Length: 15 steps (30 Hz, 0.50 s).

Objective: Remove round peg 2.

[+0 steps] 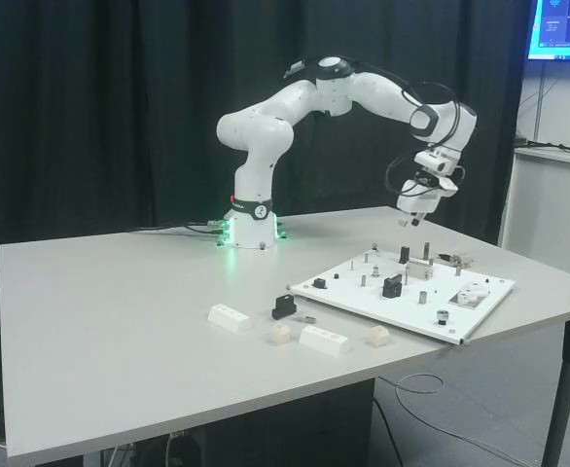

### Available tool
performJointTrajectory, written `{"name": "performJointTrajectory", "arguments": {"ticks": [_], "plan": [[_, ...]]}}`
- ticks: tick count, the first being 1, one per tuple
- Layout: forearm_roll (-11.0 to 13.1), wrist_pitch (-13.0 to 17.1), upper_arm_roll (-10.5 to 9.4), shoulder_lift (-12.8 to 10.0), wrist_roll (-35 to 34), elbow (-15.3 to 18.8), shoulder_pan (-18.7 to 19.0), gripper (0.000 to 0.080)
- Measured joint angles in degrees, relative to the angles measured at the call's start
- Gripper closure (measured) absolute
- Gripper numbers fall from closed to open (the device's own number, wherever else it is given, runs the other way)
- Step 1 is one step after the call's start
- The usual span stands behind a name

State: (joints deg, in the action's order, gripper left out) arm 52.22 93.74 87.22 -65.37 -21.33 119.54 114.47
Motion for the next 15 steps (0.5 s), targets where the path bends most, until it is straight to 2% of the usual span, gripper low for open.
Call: {"name": "performJointTrajectory", "arguments": {"ticks": [8,15], "plan": [[0.23,1.67,1.94,0.01,5.01,5.39,0.1,0.0003],[2.26,2.79,3.04,0.02,9.49,9.43,0.13,0.0003]]}}
